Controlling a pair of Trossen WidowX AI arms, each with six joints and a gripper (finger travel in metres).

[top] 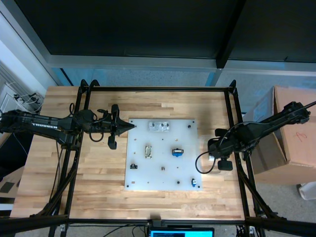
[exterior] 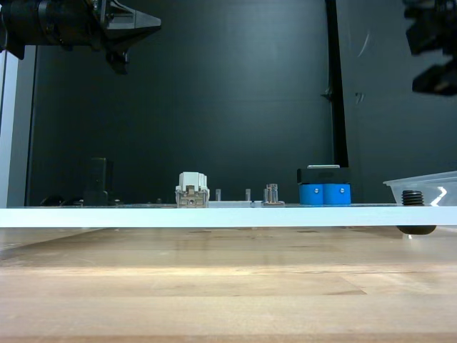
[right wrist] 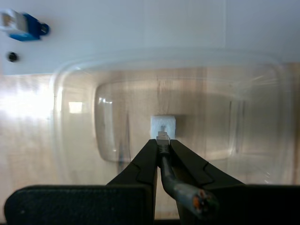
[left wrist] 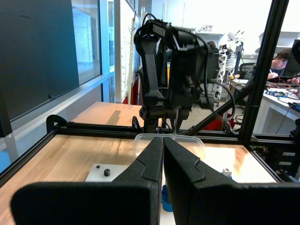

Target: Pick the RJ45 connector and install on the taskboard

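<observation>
Wooden surface (top: 163,202) w/ white taskboard (top: 148,175) lying flat at its centre. Left arm reaches in from the left edge, right arm from the right edge.

Clear tray (right wrist: 75,117) sits on the surface at the board's right edge.

Left end effector (top: 132,127) is raised well above board level (low view), tip over the board's far-left corner. Its fingers are pressed together w/ nothing btwn them.

Right end effector (right wrist: 162,140) hangs high off the board's right side, pointing down into the tray. Its fingers are narrow, clamped on the RJ45 connector (right wrist: 162,136) just behind the plug. The plug pokes out past the tips. Short dark cable (right wrist: 171,180) trails back btwn the fingers, and its cut end shows coloured wires. The connector is held in the air over the tray, clear of the board and not in any seat.

Small white square (right wrist: 163,126) lies on the tray floor in line w/ the plug; can't tell if they touch. Small blue part (right wrist: 26,26) sits at the board's near-right corner.
</observation>
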